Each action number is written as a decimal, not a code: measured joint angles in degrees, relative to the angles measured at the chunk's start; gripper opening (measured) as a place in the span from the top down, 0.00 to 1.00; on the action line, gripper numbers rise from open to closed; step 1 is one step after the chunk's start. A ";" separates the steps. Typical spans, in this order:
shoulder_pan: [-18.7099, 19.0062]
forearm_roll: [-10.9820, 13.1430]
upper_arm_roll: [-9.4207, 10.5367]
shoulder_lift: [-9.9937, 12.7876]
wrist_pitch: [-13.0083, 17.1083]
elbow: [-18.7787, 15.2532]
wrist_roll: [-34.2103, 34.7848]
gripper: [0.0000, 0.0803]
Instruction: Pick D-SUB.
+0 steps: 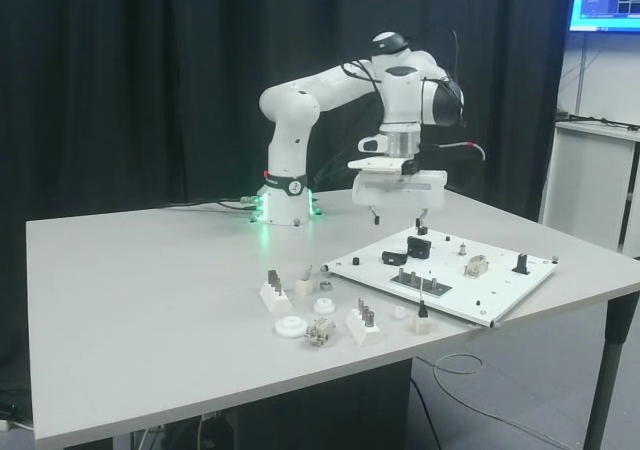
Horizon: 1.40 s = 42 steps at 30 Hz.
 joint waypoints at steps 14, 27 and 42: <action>0.35 0.23 3.27 0.01 -0.19 -0.81 6.83 0.00; 0.78 2.87 4.76 0.03 2.28 -2.01 7.38 0.00; 1.56 4.94 6.76 0.04 4.89 -2.93 7.19 0.00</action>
